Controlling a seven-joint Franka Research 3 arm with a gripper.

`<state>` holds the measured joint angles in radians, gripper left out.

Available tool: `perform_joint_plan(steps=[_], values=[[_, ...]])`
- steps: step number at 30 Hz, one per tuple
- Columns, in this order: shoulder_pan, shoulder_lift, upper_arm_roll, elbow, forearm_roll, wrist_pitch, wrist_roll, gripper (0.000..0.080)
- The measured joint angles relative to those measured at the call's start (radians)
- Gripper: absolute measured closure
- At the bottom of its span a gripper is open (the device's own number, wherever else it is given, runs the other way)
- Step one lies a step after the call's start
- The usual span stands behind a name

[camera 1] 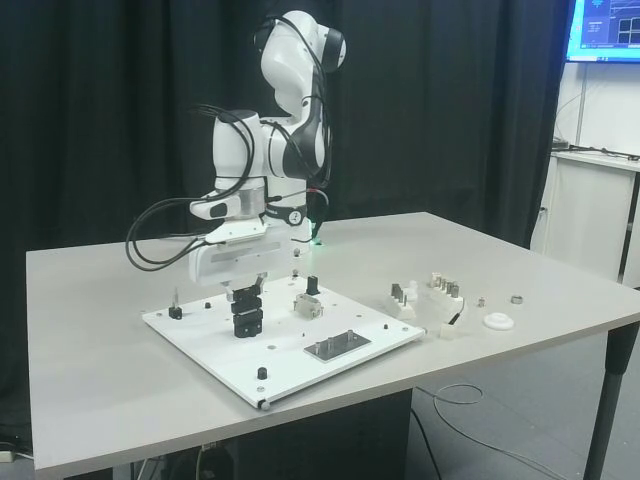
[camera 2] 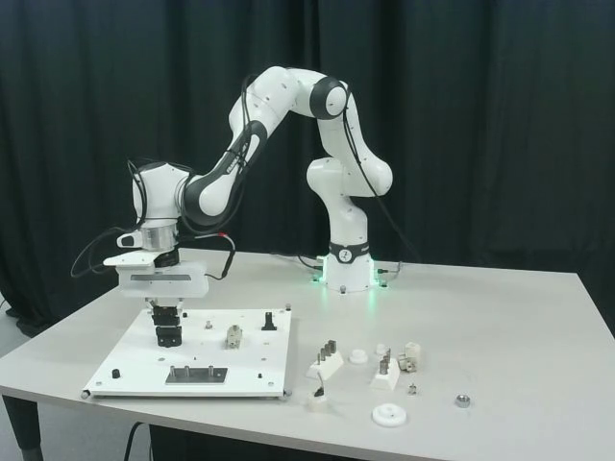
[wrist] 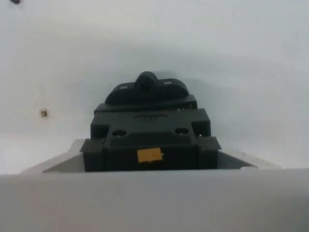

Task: Insert D-SUB.

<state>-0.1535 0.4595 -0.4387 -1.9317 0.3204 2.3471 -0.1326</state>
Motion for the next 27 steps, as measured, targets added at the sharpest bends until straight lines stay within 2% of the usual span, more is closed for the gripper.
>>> perform_joint_plan(steps=[27], values=[[0.004, 0.000, -0.002, 0.000, -0.003, 0.000, 0.043, 0.0417]])
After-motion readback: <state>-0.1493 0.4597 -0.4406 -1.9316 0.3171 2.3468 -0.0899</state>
